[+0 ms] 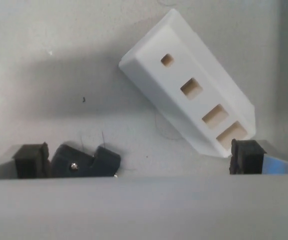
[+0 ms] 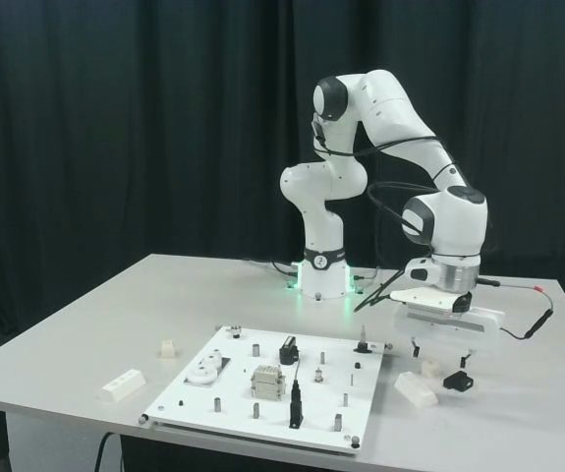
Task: Remove Ethernet.
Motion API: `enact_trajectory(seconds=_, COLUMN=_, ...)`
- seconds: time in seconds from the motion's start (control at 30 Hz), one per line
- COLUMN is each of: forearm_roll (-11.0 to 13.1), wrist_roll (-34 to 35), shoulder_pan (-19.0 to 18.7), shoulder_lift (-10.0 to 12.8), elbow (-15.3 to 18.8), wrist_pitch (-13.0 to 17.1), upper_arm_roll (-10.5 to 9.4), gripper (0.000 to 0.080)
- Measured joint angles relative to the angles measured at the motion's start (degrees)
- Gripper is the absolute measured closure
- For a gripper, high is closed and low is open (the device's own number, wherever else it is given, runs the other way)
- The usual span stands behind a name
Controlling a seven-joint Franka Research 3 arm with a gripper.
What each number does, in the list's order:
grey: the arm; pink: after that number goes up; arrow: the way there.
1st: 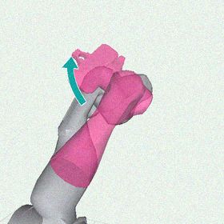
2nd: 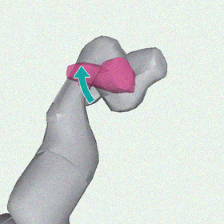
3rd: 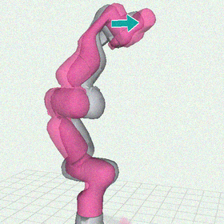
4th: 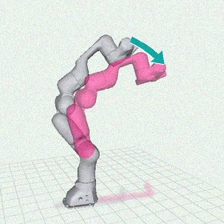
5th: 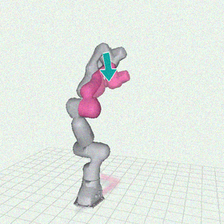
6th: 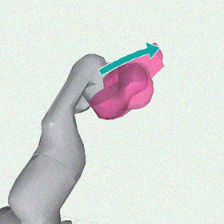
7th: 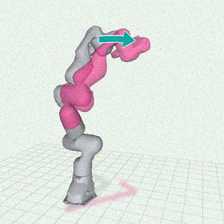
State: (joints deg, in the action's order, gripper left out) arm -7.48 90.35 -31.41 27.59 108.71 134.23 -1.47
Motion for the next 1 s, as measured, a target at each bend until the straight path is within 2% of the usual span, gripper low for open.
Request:
enact_trajectory(seconds=0.3, forearm_roll=0.0, wrist_roll=0.6, shoulder_pan=0.0, shoulder_lift=0.0, elbow=0.0, wrist_pitch=0.0, upper_arm_roll=0.57, gripper=0.0003)
enact_trajectory(seconds=0.5, forearm_roll=0.0, wrist_roll=6.4, shoulder_pan=0.0, shoulder_lift=-0.1, elbow=0.0, wrist_pitch=-0.3, upper_arm_roll=0.81, gripper=0.0003)
enact_trajectory(seconds=1.0, forearm_roll=-0.5, wrist_roll=14.0, shoulder_pan=0.0, shoulder_lift=-2.1, elbow=0.1, wrist_pitch=-6.6, upper_arm_roll=0.88, gripper=0.0003)
